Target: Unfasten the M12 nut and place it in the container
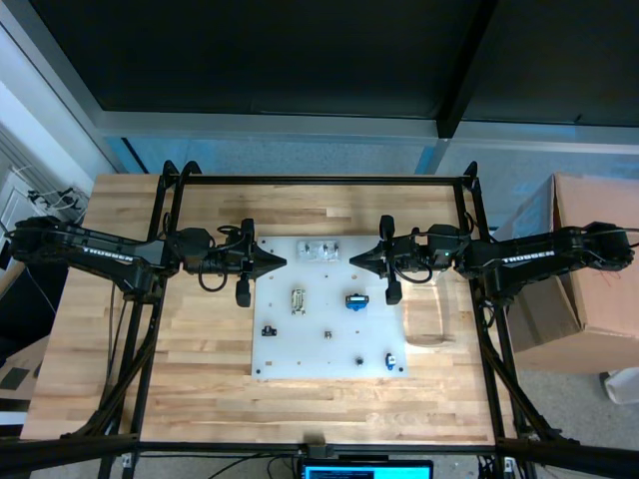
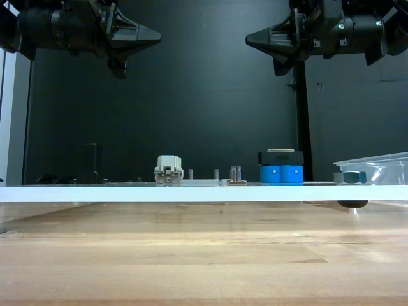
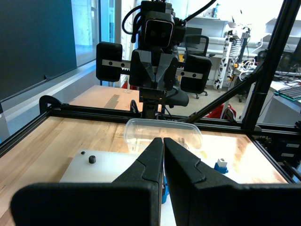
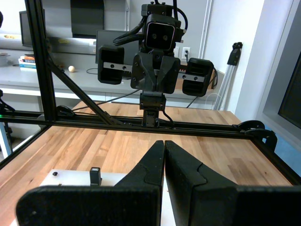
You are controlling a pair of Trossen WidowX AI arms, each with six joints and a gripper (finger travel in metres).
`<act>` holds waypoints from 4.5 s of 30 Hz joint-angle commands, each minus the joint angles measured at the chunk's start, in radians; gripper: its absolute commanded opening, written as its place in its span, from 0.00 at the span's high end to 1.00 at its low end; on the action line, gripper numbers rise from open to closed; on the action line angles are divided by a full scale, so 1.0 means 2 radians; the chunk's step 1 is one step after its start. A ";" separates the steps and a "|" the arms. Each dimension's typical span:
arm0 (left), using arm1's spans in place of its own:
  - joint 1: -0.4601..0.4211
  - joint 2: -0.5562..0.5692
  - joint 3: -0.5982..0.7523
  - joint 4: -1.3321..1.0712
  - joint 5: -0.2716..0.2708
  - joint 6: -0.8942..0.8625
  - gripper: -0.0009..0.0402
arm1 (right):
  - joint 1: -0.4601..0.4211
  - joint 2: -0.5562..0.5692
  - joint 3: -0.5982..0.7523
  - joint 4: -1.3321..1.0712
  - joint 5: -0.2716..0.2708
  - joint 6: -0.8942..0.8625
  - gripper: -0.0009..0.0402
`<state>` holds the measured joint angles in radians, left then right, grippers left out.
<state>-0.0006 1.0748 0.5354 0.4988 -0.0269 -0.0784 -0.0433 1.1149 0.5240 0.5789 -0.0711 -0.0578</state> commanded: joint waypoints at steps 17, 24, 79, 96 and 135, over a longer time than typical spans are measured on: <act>0.000 0.000 0.000 -0.015 -0.101 0.000 0.98 | 0.014 0.001 0.020 -0.067 0.000 0.044 0.98; 0.000 0.000 0.000 -0.023 -0.101 0.000 0.98 | 0.067 0.010 0.098 -0.264 0.060 0.067 0.98; 0.000 0.000 0.000 -0.023 -0.009 0.002 0.98 | 0.247 0.331 0.533 -0.851 0.078 0.549 0.98; 0.000 0.000 0.000 -0.023 -0.009 0.003 0.98 | 0.247 0.331 0.443 -0.772 0.049 0.583 0.98; 0.000 0.000 0.000 -0.023 -0.009 0.003 0.98 | 0.250 0.440 0.484 -0.777 0.044 0.456 0.49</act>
<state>-0.0006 1.0744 0.5354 0.4515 -0.0456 -0.0734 0.4561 1.9862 1.4940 -0.9783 0.0162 0.8562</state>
